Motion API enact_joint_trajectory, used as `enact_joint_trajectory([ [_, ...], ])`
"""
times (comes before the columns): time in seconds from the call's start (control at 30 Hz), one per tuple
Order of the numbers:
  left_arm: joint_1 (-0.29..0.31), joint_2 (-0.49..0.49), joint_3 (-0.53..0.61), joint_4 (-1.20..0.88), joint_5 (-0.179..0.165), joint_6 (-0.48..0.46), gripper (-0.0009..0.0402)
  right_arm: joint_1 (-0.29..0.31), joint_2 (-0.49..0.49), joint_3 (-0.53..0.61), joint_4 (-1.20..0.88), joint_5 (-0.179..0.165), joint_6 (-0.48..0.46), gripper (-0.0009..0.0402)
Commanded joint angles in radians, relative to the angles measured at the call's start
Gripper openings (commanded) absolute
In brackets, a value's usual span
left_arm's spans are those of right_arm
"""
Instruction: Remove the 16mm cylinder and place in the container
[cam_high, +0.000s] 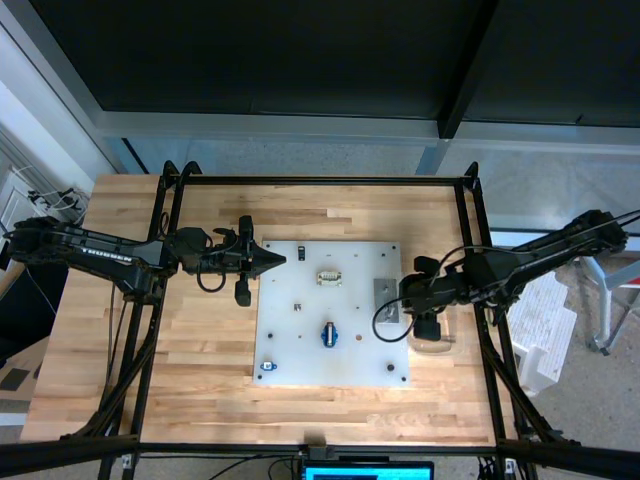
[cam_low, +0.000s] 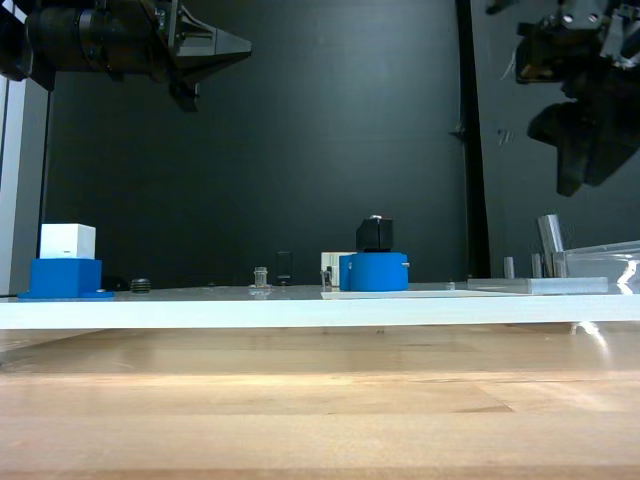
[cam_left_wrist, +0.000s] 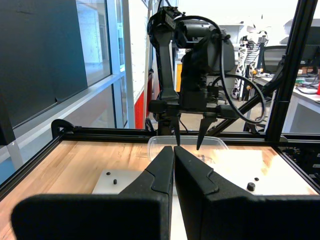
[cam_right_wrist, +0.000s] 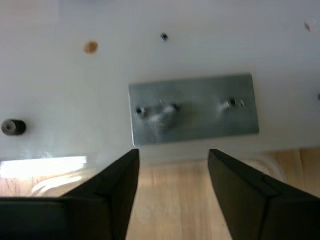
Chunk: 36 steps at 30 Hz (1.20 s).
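Right gripper (cam_right_wrist: 172, 152) hangs wide and empty over the container (cam_high: 440, 350), so shift toward 10 o'clock, centre on the 16mm cylinder (cam_low: 548, 240) apparently standing in the metal block (cam_right_wrist: 194, 107), and pull straight up, while the left gripper (cam_high: 280, 259), closed, hovers at the white board's (cam_high: 300, 335) 9 o'clock edge.

My left arm (cam_high: 90, 245) and right arm (cam_high: 540, 250) are black, with looping black cables (cam_high: 385, 318); the left has pale letters. The left end effector (cam_high: 280, 259), over the desk's (cam_high: 200, 380) left side, and the right end effector (cam_high: 425, 328), over its right, have pointy black fingers.
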Motion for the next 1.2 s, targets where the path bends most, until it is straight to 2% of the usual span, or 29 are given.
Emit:
enact_joint_trajectory([
  [0.03, 0.000, 0.000, 0.000, 0.000, 0.000, 0.000, 0.0000, 0.000, -0.043, -0.032, -0.011, -0.002, 0.020, 0.0226],
  [0.27, 0.000, 0.000, 0.000, 0.000, 0.000, 0.000, 0.0000, 0.001, -0.083, -0.060, -0.024, -0.001, 0.022, 0.0229],
  [0.6, 0.000, 0.000, 0.000, 0.000, 0.000, 0.000, 0.0000, 0.001, -0.080, -0.060, -0.025, -0.001, 0.019, 0.0210],
  [1.2, 0.000, 0.000, 0.000, 0.000, 0.000, 0.000, 0.0000, 0.001, -0.080, -0.058, -0.023, -0.001, 0.023, 0.0210],
])
